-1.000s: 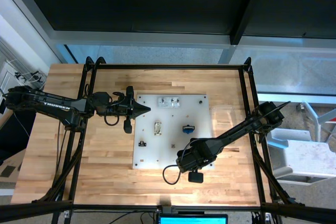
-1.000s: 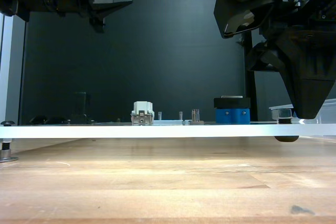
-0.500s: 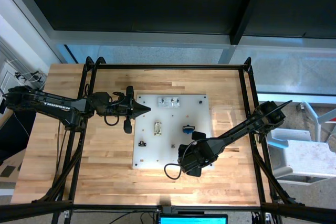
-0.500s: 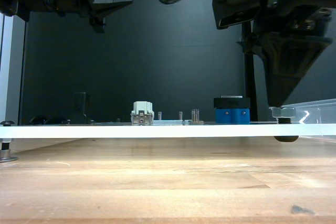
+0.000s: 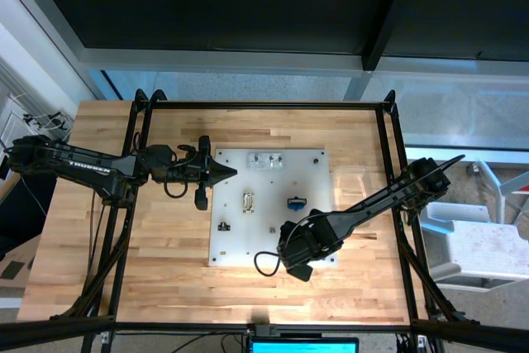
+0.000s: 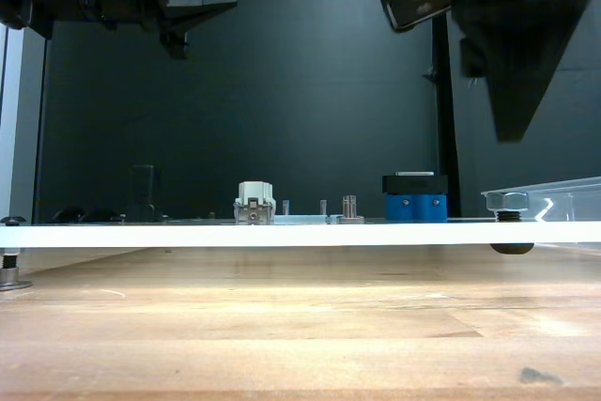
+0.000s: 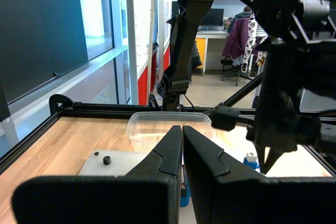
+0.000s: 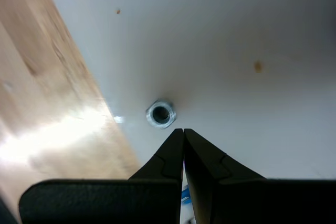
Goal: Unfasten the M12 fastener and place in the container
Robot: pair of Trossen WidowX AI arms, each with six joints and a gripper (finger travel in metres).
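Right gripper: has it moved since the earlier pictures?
Yes. The right gripper rose clear above the small silver nut on its black stud; the left gripper hangs at the white board's left edge.

table (image 5: 165,287): wood, black frame (image 5: 264,106) around | board (image 5: 248,250): white, mid-table | cream connector (image 5: 248,202): mid-board, left of blue connector (image 5: 295,202) | black post (image 5: 316,155): board's far right corner | silver post (image 6: 349,206): between connectors, low view
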